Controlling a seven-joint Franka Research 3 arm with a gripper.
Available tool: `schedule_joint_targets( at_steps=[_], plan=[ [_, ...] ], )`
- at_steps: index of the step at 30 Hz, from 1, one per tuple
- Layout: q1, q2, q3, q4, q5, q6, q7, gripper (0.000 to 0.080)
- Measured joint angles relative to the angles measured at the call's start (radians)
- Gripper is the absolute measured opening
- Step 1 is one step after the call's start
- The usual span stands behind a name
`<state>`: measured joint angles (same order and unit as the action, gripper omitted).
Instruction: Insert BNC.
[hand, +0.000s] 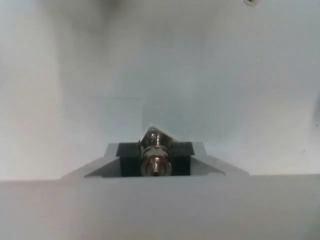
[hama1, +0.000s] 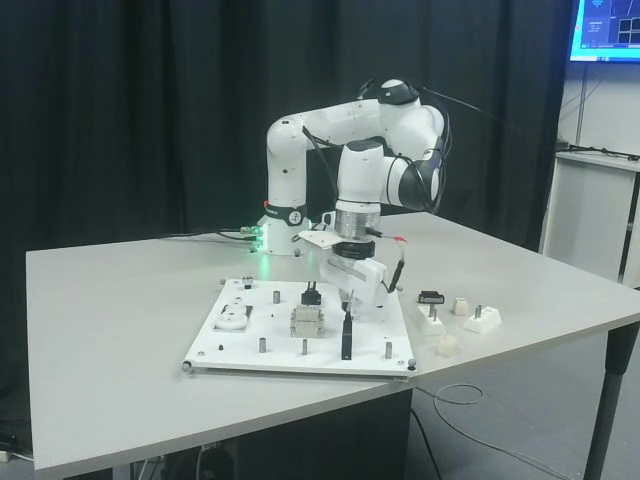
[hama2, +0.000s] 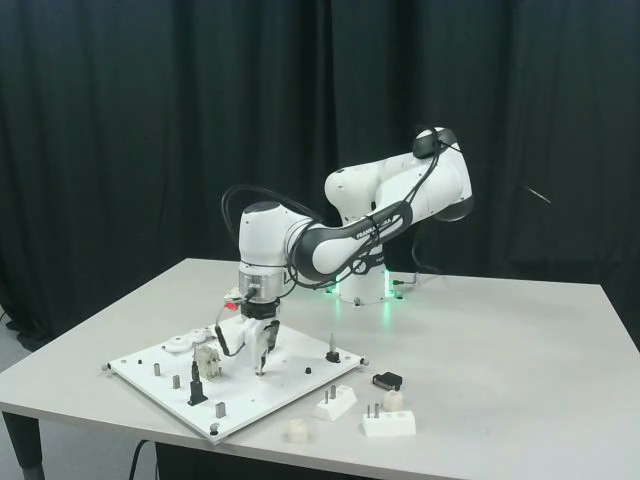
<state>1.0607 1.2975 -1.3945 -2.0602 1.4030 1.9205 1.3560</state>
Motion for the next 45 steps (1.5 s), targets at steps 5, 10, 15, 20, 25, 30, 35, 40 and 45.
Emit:
schedule_joint_targets(
  at_steps=[5, 10, 15, 20, 25, 30, 35, 40, 45],
  plan=[
    [0.003, 0.000, 0.001, -0.003, 0.004, 0.006, -0.075, 0.0121],
    [0.009, 0.000, 0.003, -0.009, 0.008, 0.016, -0.149, 0.0121],
    [0.012, 0.000, 0.003, -0.011, 0.009, 0.019, -0.207, 0.0121],
    [0.015, 0.000, 0.004, -0.014, 0.009, 0.025, -0.268, 0.0121],
    [0.021, 0.000, 0.006, -0.019, 0.010, 0.036, -0.325, 0.0121],
    [0.027, -0.002, 0.007, -0.026, 0.017, 0.047, -0.386, 0.0121],
    [0.030, -0.006, 0.008, -0.037, 0.036, 0.051, -0.473, 0.0121],
    [0.031, -0.010, 0.007, -0.049, 0.061, 0.051, -0.573, 0.0121],
    [0.031, -0.012, 0.006, -0.061, 0.089, 0.049, -0.685, 0.0121]
  ],
)
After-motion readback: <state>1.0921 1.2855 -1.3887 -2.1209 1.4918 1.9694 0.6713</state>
